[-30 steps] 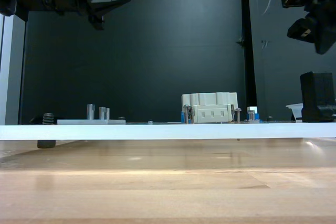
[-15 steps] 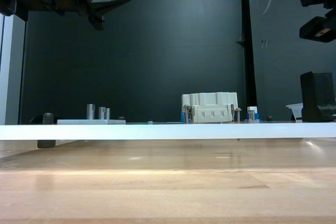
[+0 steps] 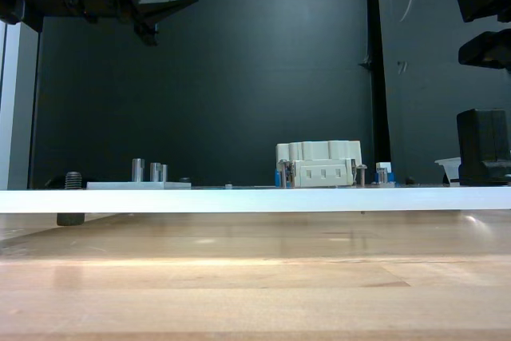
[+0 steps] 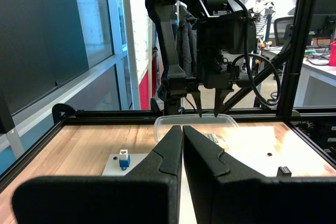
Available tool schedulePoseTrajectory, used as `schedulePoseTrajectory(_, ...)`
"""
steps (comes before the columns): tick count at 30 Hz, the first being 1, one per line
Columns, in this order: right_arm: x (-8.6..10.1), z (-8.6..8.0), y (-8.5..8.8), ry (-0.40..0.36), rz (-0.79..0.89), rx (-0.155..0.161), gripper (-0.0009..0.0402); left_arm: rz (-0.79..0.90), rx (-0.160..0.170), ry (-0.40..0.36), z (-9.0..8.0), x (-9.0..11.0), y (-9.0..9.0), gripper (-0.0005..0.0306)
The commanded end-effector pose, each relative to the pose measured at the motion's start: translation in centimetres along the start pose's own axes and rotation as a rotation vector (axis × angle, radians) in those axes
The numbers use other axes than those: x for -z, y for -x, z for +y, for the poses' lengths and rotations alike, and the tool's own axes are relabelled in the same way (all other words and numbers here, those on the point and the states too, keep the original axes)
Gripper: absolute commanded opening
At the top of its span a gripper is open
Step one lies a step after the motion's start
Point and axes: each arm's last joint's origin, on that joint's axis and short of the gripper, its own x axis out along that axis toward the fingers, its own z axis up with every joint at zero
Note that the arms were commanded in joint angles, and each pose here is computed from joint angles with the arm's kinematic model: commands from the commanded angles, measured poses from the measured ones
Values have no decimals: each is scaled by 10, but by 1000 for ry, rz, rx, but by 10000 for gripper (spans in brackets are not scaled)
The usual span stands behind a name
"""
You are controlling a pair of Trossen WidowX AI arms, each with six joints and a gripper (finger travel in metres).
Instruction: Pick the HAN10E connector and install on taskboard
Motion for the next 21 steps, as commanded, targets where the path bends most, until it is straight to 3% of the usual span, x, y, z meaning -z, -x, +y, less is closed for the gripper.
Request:
schedulePoseTrajectory(1, 1, 1, -4, 10, 9, 4, 228, 0, 0, 0, 0, 0, 0, 1)
schedulePoseTrajectory(7, 4, 3, -14, 15, 10, 5, 276, 0, 0, 0, 0, 0, 0, 1)
schedulePoseTrajectory(21, 9, 8, -40, 19, 0, 11, 275, 0, 0, 0, 0, 0, 0, 1)
